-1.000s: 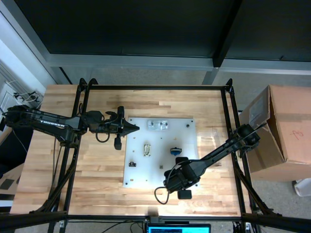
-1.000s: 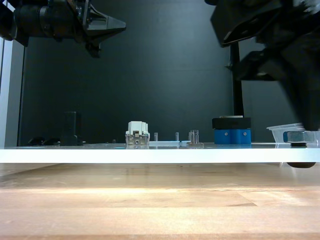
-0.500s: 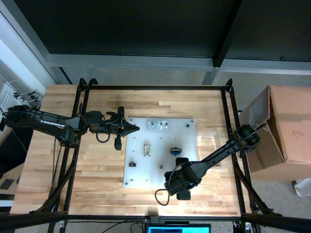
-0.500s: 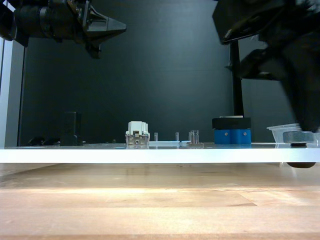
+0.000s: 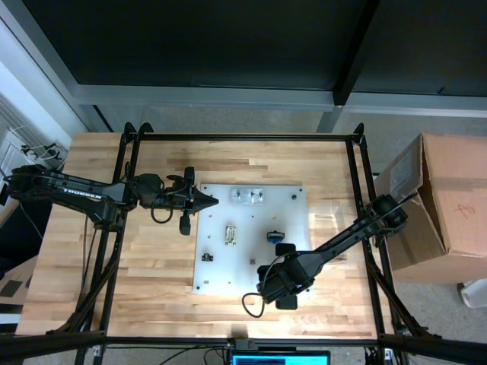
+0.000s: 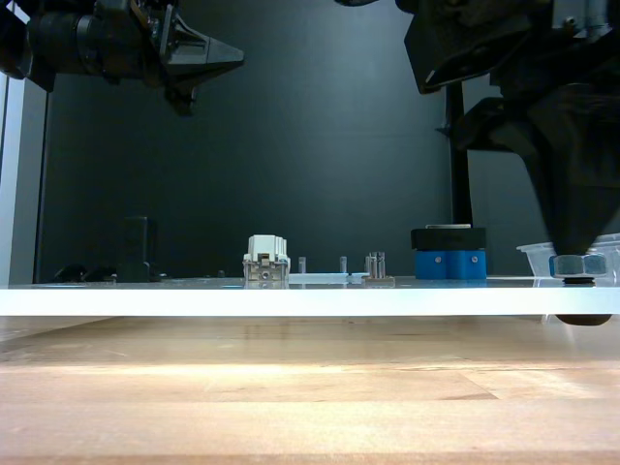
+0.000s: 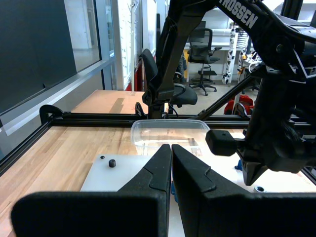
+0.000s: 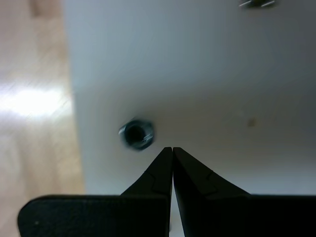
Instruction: Pick the M12 nut and place it on its threads and fasten
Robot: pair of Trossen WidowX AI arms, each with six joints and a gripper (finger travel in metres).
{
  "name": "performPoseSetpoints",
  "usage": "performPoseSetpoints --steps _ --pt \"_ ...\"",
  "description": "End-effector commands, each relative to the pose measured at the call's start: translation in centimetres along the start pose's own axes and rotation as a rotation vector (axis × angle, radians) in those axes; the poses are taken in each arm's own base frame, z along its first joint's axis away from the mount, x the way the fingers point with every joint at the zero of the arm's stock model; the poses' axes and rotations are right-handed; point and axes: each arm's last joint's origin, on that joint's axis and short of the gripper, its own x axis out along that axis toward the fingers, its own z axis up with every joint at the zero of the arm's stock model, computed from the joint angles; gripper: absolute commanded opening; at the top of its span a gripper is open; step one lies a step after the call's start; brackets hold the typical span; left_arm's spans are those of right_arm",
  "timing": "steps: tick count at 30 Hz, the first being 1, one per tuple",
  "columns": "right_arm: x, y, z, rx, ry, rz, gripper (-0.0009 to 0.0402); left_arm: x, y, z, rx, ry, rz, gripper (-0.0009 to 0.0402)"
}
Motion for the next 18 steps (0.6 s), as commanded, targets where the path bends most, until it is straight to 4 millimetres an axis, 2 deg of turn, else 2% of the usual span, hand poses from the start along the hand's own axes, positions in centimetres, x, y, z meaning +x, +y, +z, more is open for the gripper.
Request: performPoseSetpoints --steps 1,5,11,18 --pt "0.04 0.06 0.18 0.009 -0.023 -0.002 0.0000 0.01 0.00 0.02 0.000 -0.002 0.000 0.0000" --pt "0.24 0.26 0.22 0.003 -0.008 0.035 0.0000 0.01 0.00 0.02 0.000 -0.002 0.000 0.0000" --pt "-0.04 0.90 -0.27 -0.104 0.138 0.285 0.0000 0.01 0.00 0.02 0.000 -0.002 0.000 0.0000" --pt "-0.26 0.20 -0.12 -0.076 0.040 0.092 0.0000 0.01 0.00 0.02 0.000 -0.001 0.000 0.0000"
